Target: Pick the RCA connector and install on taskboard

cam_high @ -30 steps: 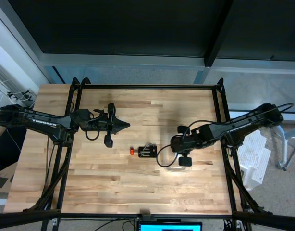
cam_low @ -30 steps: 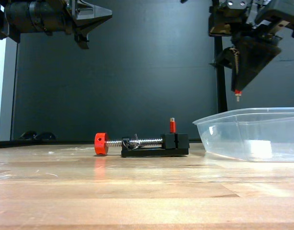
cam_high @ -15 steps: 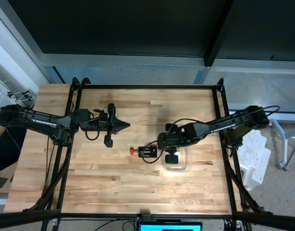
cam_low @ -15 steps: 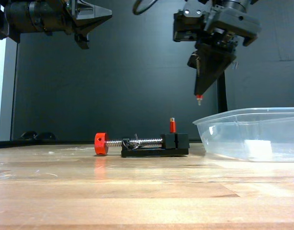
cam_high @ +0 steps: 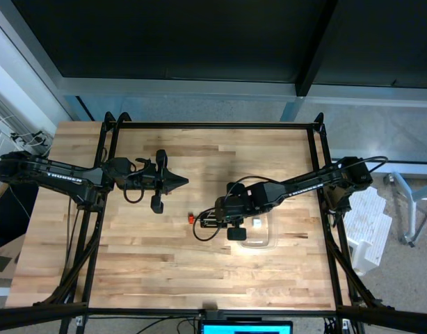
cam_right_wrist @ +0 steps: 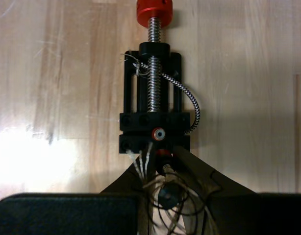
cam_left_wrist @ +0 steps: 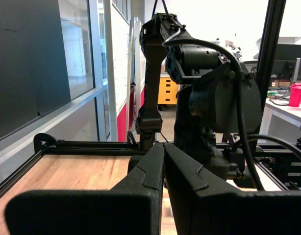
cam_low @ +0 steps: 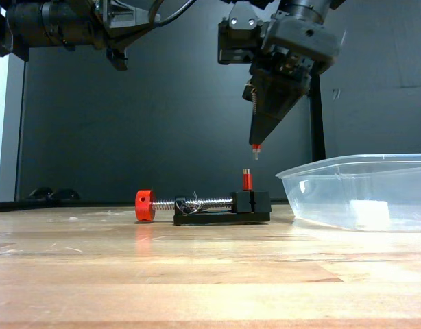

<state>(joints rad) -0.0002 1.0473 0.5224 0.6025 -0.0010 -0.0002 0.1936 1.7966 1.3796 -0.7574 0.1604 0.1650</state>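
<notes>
The taskboard [cam_low: 221, 208] is a small black block with a silver screw, a red knob [cam_low: 145, 205] at one end and an upright red post [cam_low: 246, 179]. It also shows as the taskboard [cam_high: 209, 220] from above and the taskboard [cam_right_wrist: 153, 105] in the right wrist view. My right gripper [cam_low: 256, 142] points down, shut on the RCA connector [cam_low: 255, 150], a tiny piece with a red band and pale tip. It hangs a little above and just right of the red post. My left gripper [cam_high: 180, 181] is shut with nothing in it, high at the left, also seen as the left gripper [cam_left_wrist: 163, 159].
A clear plastic tray [cam_low: 361, 192] stands right of the taskboard, with a small white piece inside; from above the tray [cam_high: 263, 235] lies beside the right arm. A braided wire [cam_right_wrist: 187, 100] loops along the board. Black frame rails border the wooden table [cam_high: 165, 264].
My right gripper has carried the connector leftward from over the tray to just above the taskboard's red post, dropping slightly. The left arm has not moved.
</notes>
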